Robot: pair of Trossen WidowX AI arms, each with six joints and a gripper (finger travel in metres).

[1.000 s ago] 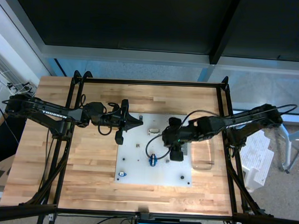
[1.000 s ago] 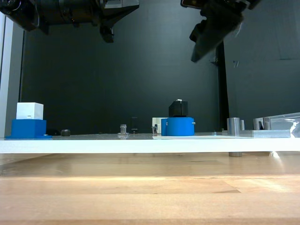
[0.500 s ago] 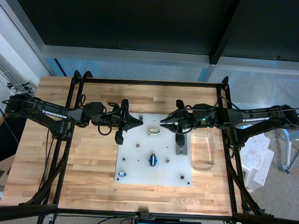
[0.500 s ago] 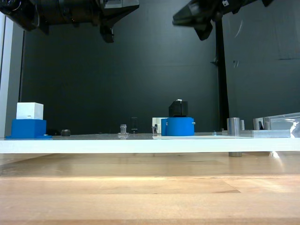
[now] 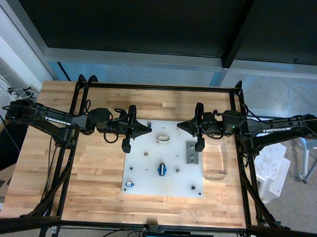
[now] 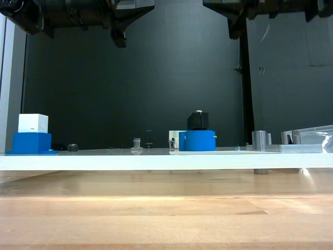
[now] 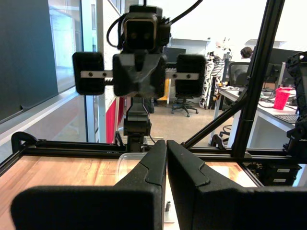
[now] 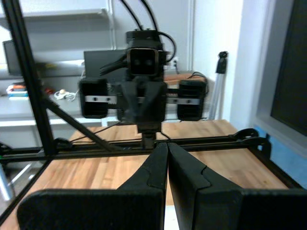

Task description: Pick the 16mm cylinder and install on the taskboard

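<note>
Over the white taskboard [image 5: 146, 175], left hand [image 5: 149, 128] and right hand [image 5: 178, 125] hang clenched (seemingly level).

Both grippers hang high above the taskboard [image 5: 161, 187], so you can pass beneath them anywhere over the plate. The left gripper [image 5: 149, 127] is over the board's far left edge and the right gripper [image 5: 178, 125] over its far right part. Their tips face each other across an open gap, and each has its fingers pressed together.

Low on the plate, watch for:
- the blue fitting [image 5: 161, 169] at mid-board
- the grey metal block [image 5: 192, 152] to its right
- the beige connector [image 5: 162, 139] on the far side
- a blue-and-white block [image 5: 128, 184] at the near left corner

A clear container [image 5: 215, 164] lies just beside the right edge. Black frame rails [image 5: 159, 88] fence the table.
</note>
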